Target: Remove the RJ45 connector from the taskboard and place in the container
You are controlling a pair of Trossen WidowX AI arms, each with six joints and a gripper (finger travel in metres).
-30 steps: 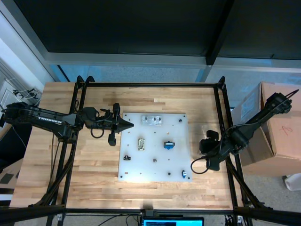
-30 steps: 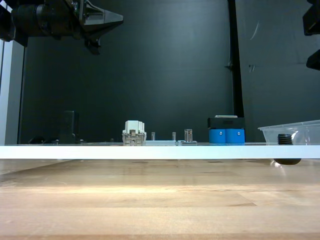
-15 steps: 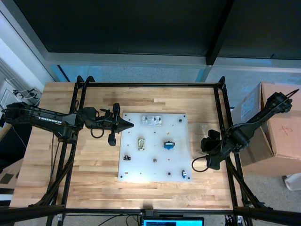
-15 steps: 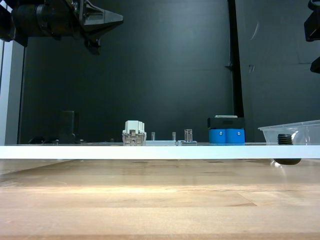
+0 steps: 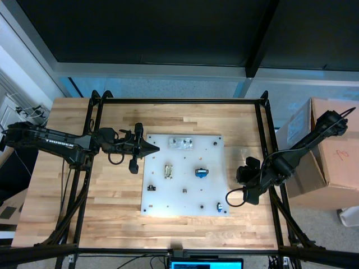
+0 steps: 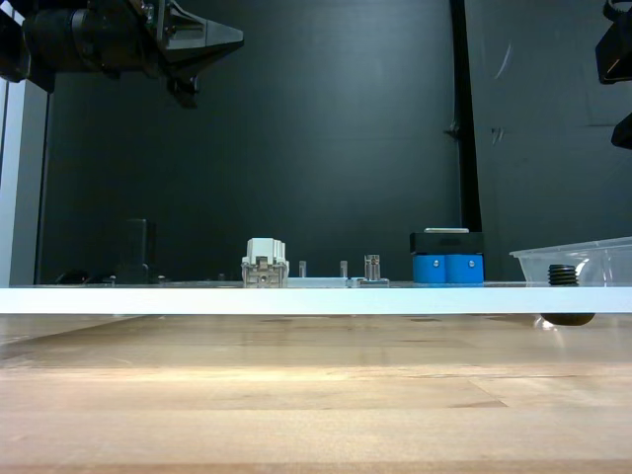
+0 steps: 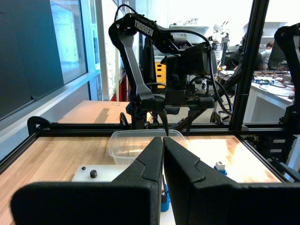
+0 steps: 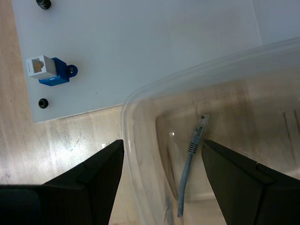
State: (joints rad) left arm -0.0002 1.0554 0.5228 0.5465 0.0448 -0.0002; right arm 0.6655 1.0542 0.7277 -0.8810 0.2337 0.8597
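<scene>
The RJ45 connector with its short grey cable lies free on the floor of the clear container, clear of the board. Its blue-mounted jack stands vacant on the white taskboard. My right gripper hangs open above the container, fingers apart, holding nothing; in the high view it is just off the board's right edge. My left gripper is shut and holds nothing, hovering high at the board's left edge, pointing right.
The taskboard carries a white connector, a blue block and a clear part at the back. The container sits right of the board. A cardboard box stands beyond the right table edge.
The right gripper has shifted slightly above the container. The left arm, the cable and the board parts have not moved.
</scene>
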